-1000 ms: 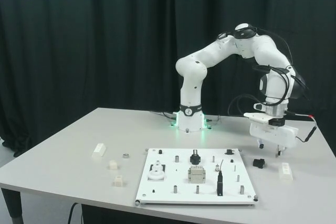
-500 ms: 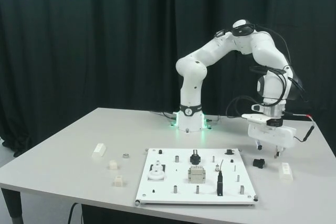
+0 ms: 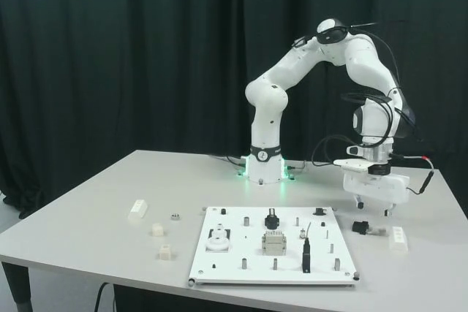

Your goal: Place Ethernet.

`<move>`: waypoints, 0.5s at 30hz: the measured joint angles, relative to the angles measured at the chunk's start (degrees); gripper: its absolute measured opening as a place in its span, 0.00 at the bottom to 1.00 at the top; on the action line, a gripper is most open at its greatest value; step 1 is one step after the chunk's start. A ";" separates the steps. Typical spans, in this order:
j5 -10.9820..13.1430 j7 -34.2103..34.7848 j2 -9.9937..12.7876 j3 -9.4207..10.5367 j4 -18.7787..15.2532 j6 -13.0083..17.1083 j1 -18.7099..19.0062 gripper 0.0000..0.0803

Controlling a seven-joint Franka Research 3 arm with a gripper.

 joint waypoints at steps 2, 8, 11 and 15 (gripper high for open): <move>-0.29 0.01 -1.11 0.46 -0.55 1.27 -0.10 1.00; -0.71 0.04 -4.04 1.75 -2.00 4.65 -0.37 1.00; -0.76 0.04 -5.15 2.15 -2.58 5.98 -0.39 1.00; -0.91 0.04 -6.16 2.44 -3.05 7.39 -0.40 1.00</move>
